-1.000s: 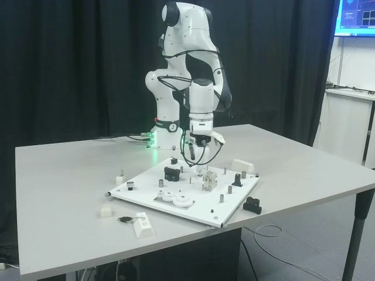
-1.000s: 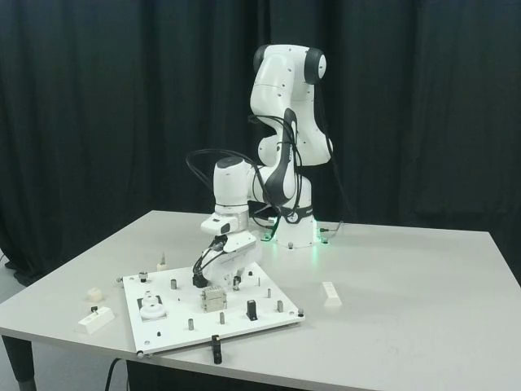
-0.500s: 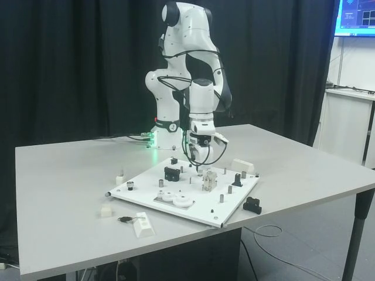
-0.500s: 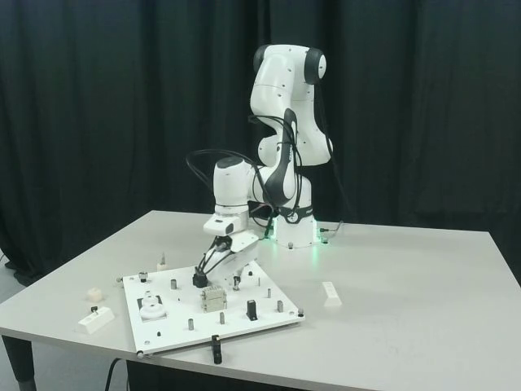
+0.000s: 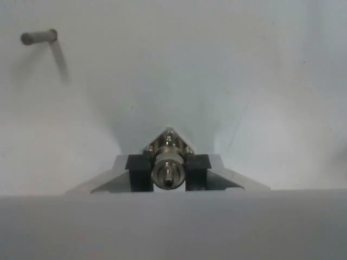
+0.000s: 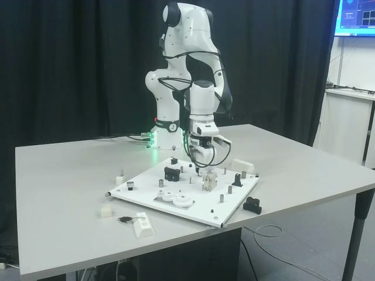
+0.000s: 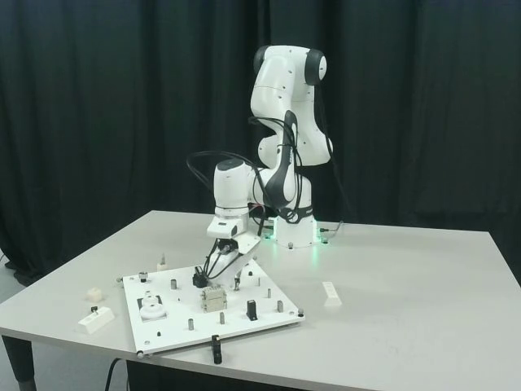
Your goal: Insert BNC.
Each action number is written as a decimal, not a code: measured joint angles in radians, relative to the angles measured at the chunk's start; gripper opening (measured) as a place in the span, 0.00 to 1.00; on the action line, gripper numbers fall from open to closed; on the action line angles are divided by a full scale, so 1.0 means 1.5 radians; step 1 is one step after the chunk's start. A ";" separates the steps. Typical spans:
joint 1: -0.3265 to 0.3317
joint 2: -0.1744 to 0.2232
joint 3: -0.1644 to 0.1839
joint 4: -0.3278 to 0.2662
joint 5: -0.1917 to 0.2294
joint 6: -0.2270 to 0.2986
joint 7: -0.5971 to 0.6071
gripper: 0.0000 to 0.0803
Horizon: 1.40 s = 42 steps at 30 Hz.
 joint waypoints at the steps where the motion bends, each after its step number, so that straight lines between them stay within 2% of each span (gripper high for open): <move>1: 0.000 0.000 0.000 0.000 0.001 0.000 -0.003 0.15; 28: 0.000 0.001 0.000 -0.001 0.019 0.001 -0.013 0.15; 42: 0.000 0.001 -0.001 -0.002 0.054 0.003 -0.012 0.15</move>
